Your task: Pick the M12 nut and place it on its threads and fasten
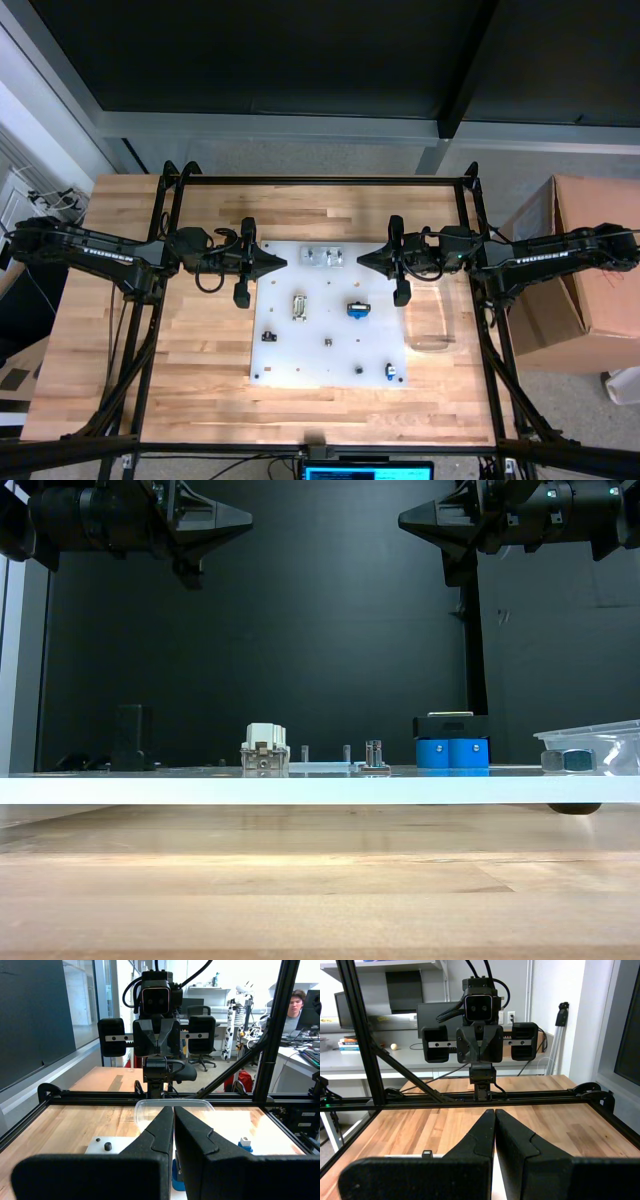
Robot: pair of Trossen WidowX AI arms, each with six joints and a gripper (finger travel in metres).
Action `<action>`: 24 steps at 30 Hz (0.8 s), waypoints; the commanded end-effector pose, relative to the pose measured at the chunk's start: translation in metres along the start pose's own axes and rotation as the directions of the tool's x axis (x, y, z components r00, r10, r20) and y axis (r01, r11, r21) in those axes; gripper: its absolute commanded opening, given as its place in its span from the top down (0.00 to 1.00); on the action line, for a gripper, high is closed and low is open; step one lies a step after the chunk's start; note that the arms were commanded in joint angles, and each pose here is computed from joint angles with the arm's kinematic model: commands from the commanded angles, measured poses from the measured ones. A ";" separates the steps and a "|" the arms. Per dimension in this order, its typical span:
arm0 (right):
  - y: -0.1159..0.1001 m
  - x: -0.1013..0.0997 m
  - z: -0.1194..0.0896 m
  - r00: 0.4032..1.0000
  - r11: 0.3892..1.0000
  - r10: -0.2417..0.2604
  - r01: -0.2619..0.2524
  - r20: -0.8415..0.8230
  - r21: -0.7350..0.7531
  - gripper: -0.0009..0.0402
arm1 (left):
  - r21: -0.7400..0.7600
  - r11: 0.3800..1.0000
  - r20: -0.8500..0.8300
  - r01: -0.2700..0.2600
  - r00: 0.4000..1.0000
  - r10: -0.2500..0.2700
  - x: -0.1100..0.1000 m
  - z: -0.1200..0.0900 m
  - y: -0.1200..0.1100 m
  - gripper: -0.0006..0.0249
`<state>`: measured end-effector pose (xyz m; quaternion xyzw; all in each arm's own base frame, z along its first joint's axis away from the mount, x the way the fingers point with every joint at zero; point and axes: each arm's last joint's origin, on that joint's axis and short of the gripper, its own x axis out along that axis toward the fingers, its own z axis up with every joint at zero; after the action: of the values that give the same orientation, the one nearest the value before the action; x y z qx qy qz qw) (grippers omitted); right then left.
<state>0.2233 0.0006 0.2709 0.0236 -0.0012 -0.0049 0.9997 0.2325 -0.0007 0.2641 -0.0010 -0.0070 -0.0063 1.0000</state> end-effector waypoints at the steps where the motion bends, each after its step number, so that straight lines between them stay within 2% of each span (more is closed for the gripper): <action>1: 0.000 0.000 0.001 1.000 1.000 -0.003 0.003 0.004 0.000 0.98 | 0.000 1.000 0.000 0.000 1.000 0.000 0.000 0.000 0.000 0.98; 14: 0.000 0.000 0.003 1.000 1.000 -0.001 0.001 0.027 -0.001 0.98 | 0.000 1.000 0.000 0.000 1.000 0.000 0.000 0.000 0.000 0.98; 24: 0.000 0.000 -0.001 1.000 1.000 -0.003 0.003 -0.017 -0.003 0.98 | 0.000 1.000 0.000 0.000 1.000 0.000 0.000 0.000 0.000 0.98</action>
<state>0.2234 0.0005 0.2694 0.0229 0.0070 -0.0063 0.9997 0.2325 -0.0007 0.2641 -0.0010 -0.0070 -0.0063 1.0000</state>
